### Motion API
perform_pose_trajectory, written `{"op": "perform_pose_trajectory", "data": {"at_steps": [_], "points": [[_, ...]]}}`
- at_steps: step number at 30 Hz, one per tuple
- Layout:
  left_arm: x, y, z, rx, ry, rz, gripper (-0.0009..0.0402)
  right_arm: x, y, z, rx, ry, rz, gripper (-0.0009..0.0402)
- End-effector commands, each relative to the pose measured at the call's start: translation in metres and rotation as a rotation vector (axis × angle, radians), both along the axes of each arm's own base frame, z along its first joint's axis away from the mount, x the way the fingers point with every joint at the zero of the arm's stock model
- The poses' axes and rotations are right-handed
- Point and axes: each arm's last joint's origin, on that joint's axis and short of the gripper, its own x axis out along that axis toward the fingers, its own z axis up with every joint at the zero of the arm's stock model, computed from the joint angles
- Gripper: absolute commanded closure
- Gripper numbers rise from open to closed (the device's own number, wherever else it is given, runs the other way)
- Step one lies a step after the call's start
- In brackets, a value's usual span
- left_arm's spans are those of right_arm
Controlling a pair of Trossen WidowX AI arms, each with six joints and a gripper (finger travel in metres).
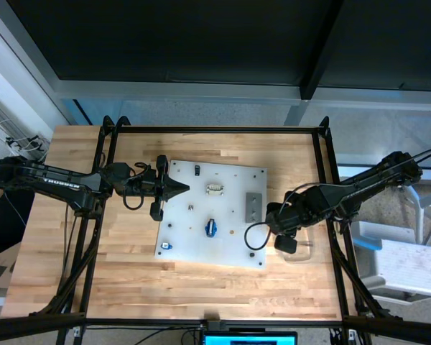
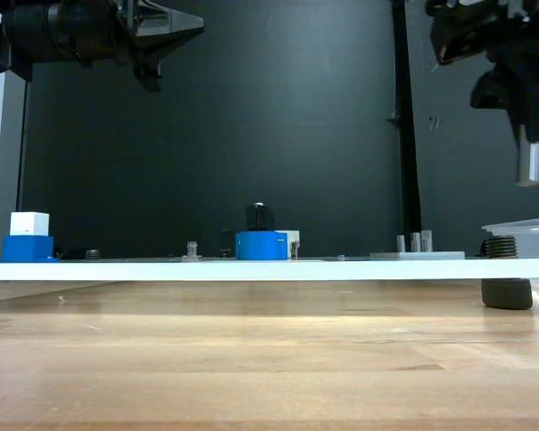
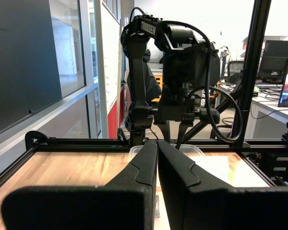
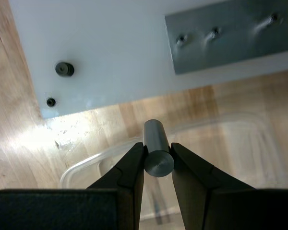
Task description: Pick the 16mm cylinder and place it in the container
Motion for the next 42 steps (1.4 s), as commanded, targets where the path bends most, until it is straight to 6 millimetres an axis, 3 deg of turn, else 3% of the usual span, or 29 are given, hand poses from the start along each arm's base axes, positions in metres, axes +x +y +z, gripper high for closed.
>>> {"op": "perform_pose_trajectory", "data": {"at_steps": [1, 16, 33, 42], "points": [[0.0, 0.0, 0.0, 0.0, 0.0, 0.0, 0.0393, -0.004, 0.003, -0.005, 0.004, 0.015, -0.025, 0.0384], [0.0, 0.0, 0.0, 0.0, 0.0, 0.0, 0.0393, -0.015, 0.016, -0.013, 0.015, 0.041, -0.054, 0.0384], [0.0, 0.0, 0.0, 0.0, 0.0, 0.0, 0.0393, -0.03, 0.031, -0.037, 0.02, 0.08, -0.046, 0.0384], [0.0, 0.0, 0.0, 0.0, 0.0, 0.0, 0.0393, -0.034, 0.037, -0.058, 0.115, 0.093, -0.017, 0.0384]]}}
